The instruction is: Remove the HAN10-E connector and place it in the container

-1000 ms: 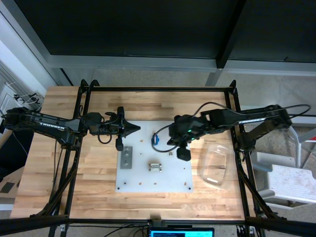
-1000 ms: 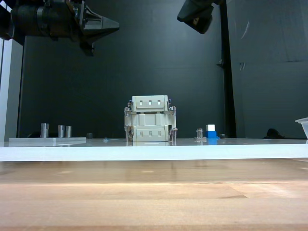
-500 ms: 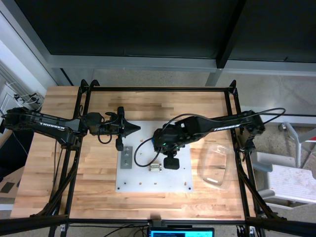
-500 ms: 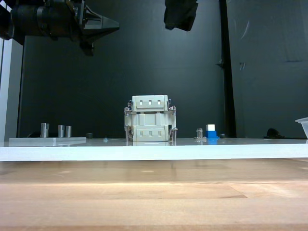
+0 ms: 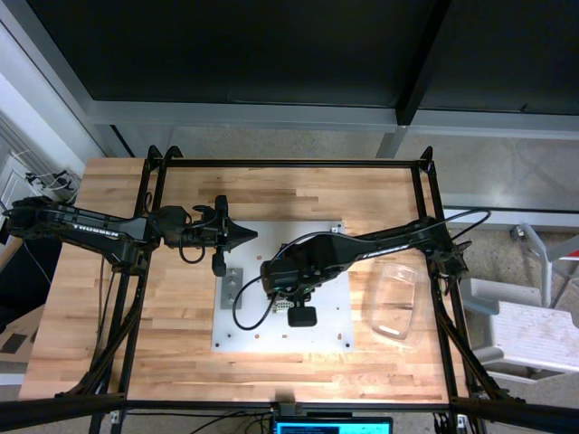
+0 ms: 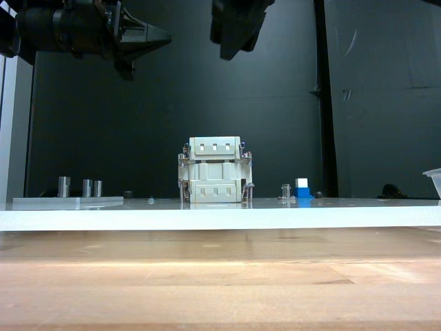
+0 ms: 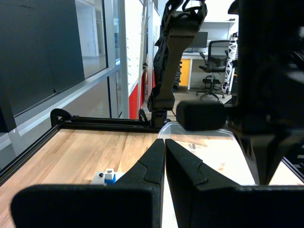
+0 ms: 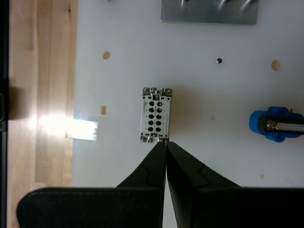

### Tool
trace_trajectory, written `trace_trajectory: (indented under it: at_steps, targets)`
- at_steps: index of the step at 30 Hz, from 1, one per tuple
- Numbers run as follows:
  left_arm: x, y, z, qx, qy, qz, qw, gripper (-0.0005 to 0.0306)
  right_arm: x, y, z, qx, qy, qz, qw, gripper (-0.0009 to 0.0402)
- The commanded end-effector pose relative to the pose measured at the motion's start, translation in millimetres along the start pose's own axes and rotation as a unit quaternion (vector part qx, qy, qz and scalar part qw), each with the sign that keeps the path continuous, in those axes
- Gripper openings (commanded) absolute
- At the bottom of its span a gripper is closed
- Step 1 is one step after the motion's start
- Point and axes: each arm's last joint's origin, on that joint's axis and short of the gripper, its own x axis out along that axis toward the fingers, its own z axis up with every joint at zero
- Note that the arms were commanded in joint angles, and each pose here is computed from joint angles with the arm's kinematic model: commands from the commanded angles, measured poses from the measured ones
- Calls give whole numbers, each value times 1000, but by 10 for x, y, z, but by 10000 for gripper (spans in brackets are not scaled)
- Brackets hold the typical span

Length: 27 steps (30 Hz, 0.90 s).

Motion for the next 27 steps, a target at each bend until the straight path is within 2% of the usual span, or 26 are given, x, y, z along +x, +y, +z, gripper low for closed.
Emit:
trace_trajectory:
  at_steps: [1, 5, 8, 21, 24, 27]
  targets:
    - [0, 1, 1, 0, 0, 0, 1000, 0, 85, 21, 56, 2, 15, -3, 1000, 0]
    - [1, 1, 1, 0, 0, 0, 1000, 0, 180, 34, 128, 5, 17, -13, 1000, 2]
    - [0, 1, 2, 0, 0, 0, 1000, 0, 251, 44, 149, 6, 23, -15, 1000, 22]
    - [0, 0, 1, 0, 0, 0, 1000, 0, 505, 69, 158, 22, 48, -20, 998, 234]
    - [0, 1, 2, 0, 0, 0, 1000, 0, 558, 72, 157, 24, 54, -21, 998, 270]
    - [1, 1, 1, 0, 0, 0, 1000, 0, 609, 79, 157, 23, 58, -22, 998, 288]
